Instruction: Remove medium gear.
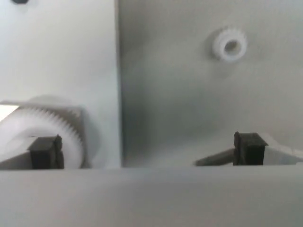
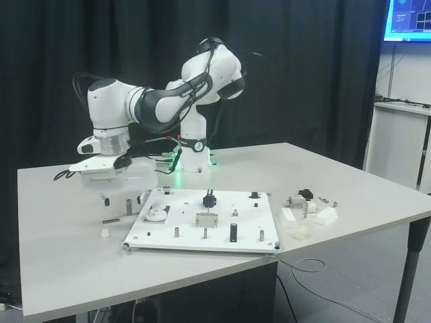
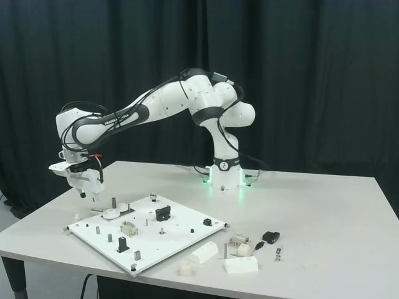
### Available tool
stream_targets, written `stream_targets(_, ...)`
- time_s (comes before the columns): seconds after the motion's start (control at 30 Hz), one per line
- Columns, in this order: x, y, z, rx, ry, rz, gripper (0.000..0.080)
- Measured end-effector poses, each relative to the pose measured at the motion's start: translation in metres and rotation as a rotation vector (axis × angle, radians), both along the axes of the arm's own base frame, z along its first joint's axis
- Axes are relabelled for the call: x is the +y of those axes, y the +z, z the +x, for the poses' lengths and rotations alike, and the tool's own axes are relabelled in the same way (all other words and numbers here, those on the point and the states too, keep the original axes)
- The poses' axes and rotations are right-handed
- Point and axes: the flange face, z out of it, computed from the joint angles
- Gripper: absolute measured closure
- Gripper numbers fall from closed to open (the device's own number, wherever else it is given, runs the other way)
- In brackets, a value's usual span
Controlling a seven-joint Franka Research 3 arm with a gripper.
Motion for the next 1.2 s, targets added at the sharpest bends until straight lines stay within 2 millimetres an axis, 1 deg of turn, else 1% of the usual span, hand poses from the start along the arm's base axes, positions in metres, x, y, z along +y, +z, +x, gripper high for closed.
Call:
stream_targets(0.2, 0.015, 0.002, -0.007, 0.010, -0.024, 0.029, 0.0003)
stream_targets(0.47, 0.043, -0.004, -0.014, 0.017, -0.074, 0.029, 0.0003)
stream_targets(0.63, 0.066, -0.008, -0.015, 0.016, -0.086, -0.015, 0.0003)
stream_targets(0.8, 0.092, -0.008, -0.016, 0.001, -0.089, -0.069, 0.0003)
stream_targets(0.97, 0.114, -0.004, -0.024, -0.033, -0.087, -0.102, 0.0003)
stream_targets(1.07, 0.121, -0.003, -0.030, -0.052, -0.083, -0.111, 0.0003)
stream_targets(1.2, 0.125, -0.005, -0.037, -0.067, -0.088, -0.120, 0.0003)
